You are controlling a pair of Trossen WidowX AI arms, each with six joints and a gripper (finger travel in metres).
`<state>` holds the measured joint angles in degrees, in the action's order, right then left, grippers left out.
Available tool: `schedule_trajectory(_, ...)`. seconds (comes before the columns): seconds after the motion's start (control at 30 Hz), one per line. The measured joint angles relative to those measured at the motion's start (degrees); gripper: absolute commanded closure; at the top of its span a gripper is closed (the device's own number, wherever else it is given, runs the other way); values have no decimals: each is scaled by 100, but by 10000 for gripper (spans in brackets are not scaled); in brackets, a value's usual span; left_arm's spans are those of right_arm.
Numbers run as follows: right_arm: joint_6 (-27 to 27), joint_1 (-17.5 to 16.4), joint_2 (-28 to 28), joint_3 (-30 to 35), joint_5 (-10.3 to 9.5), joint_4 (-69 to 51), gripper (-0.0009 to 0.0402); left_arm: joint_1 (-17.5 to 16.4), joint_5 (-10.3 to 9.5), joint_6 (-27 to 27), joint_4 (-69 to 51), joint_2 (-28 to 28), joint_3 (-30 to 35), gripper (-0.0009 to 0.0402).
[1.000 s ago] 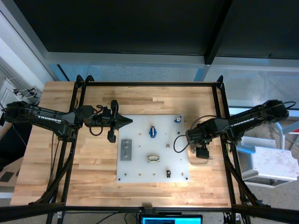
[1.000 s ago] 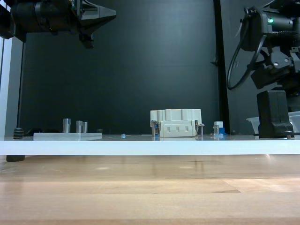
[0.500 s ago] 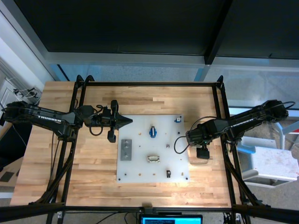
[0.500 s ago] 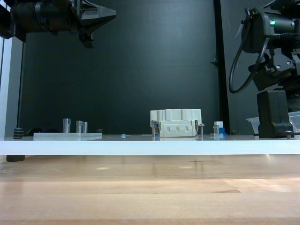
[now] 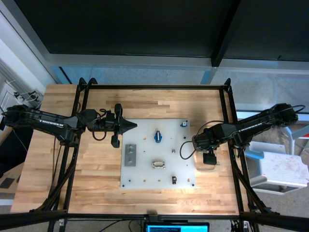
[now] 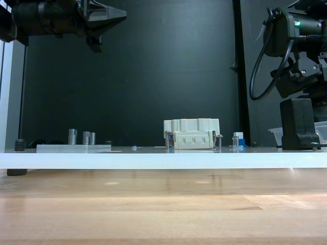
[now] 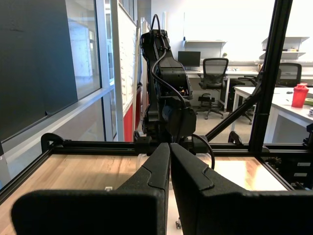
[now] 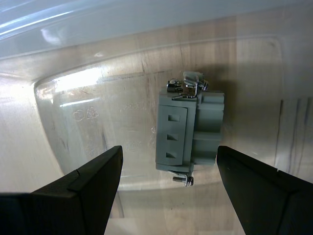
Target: Pick the HAN10E connector and install in the HAN10E hub
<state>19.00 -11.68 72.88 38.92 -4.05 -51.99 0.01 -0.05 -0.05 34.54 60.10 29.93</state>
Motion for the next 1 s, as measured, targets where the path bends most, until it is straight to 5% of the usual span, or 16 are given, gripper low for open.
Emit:
schedule_trajectory(0.27,-22,0,-11,376,55,-299,116,0,0,0,0,0,2,393)
schedule_trajectory(0.43,-46,0,-15,682,302,-647,95,0,0,0,0,0,2,393)
schedule_trajectory(1.0,-42,-9,-15,868,348,-1034,74,0,0,0,0,0,2,393)
